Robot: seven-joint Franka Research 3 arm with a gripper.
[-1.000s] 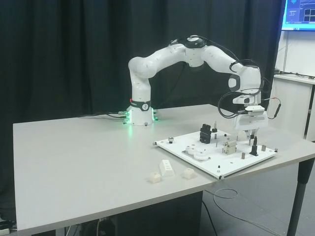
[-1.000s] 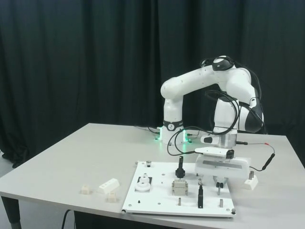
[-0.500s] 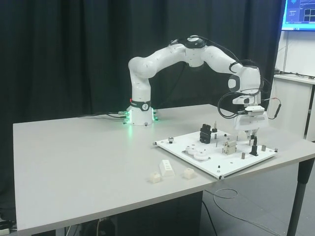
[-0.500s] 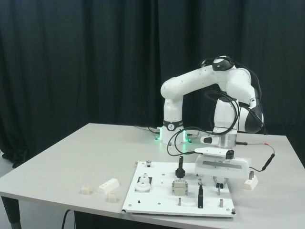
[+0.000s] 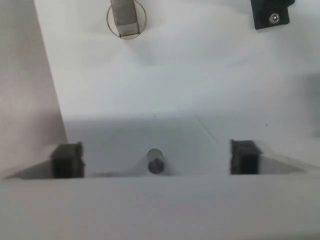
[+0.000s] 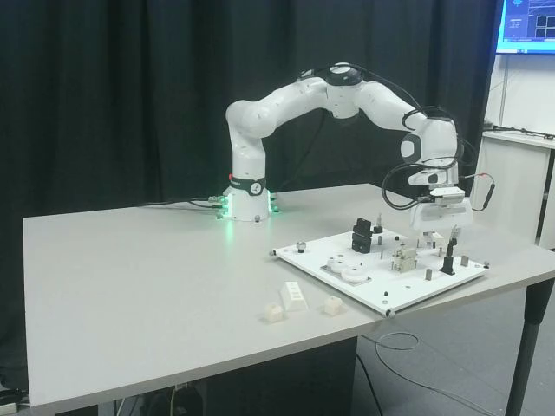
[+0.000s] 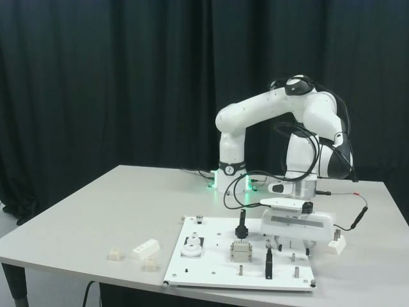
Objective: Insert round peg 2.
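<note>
Tool (image 5: 155, 159) wide open, empty, above round peg (image 5: 155, 163) upright in white board (image 5: 200, 75); peg base hidden.

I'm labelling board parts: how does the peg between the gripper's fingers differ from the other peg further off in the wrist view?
The round peg shows a round end; the far peg looks flat-sided, ringed at its foot. The round peg stands between the open gripper's fingers, untouched; the far peg stands outside them. Both stand upright on the white board.
</note>
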